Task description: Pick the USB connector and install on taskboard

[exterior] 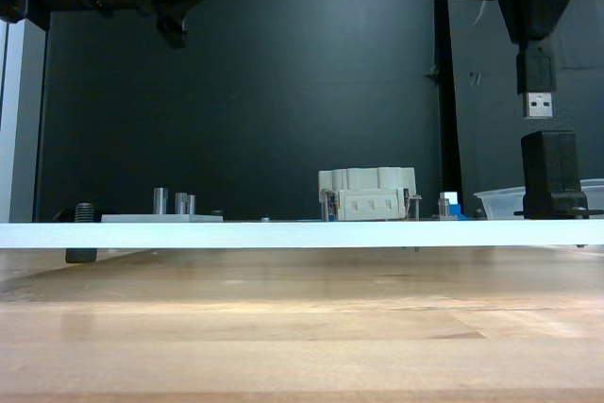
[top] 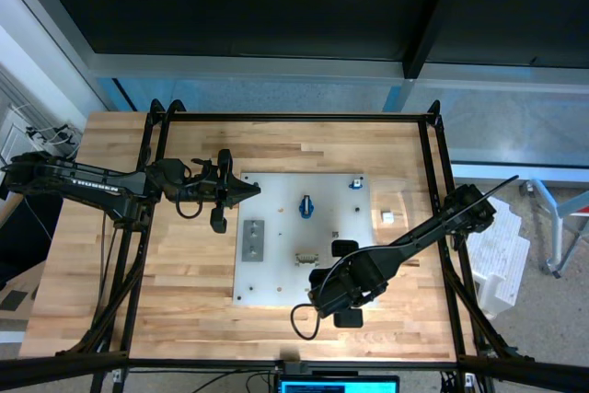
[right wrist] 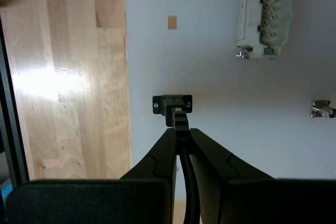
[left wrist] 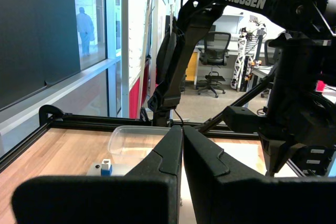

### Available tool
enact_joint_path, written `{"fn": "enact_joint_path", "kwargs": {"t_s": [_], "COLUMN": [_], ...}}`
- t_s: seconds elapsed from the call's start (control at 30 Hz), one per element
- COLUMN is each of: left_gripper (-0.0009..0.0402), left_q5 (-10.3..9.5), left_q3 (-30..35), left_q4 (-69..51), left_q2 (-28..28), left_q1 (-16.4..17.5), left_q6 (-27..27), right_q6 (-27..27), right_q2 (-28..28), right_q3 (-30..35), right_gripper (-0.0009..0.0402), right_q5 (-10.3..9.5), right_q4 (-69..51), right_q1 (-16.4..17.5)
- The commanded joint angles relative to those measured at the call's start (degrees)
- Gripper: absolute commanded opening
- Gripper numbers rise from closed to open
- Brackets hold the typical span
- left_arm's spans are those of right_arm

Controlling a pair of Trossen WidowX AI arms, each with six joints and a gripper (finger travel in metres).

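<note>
- The right tool point(right wrist: 179, 131) is pinching the USB connector point(exterior: 537, 82) by its black shell. The metal tongue points down, just above the black port point(exterior: 549, 172) at the right edge of the low view, and is not yet touching it.
- The left tool point(top: 241, 190) has its fingers pressed together and holds nothing. It hangs in the left-centre of the high view, over the far-left edge of the taskboard point(top: 276, 273).
- The connector is probably light and rigid: a hard plastic body with a thin metal tongue that could jam if it goes in tilted.
- The flat faces of the shell look like the sound place to hold it, leaving the tongue free.
- Its cable point(top: 296, 321) loops near the lower centre of the high view and may tug the plug sideways.
- The smooth plastic might slip in the pinch when pushed down.
- Only the low view shows the vertical gap between tongue and port.
- The right wrist view shows sideways alignment instead, with the port directly beyond the fingertips.
- The high view places the taskboard on the counter point(top: 184, 264), but the arm hides the plug.
- The left wrist view adds only a clear tray point(left wrist: 131, 137).
</note>
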Motion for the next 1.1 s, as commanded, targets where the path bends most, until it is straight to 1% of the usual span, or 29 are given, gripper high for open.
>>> {"fn": "enact_joint_path", "kwargs": {"t_s": [0.03, 0.37, 1.1], "left_gripper": [0.0000, 0.0000, 0.0000], "left_q5": [0.02, 0.02, 0.02], "left_q3": [0.0, 0.0, 0.0], "left_q4": [0.0, 0.0, 0.0], "left_q2": [0.0, 0.0, 0.0], "left_q1": [0.0, 0.0, 0.0], "left_q6": [0.0, 0.0, 0.0], "right_q6": [-0.1, -0.5, -0.5], "right_q2": [0.3, 0.3, 0.3], "right_q3": [0.0, -0.3, -0.6], "right_gripper": [0.0000, 0.0000, 0.0000], "right_q5": [-0.04, 0.44, -0.04], "right_q4": [0.0, -0.2, -0.1], "right_q1": [0.2, 0.2, 0.1]}}
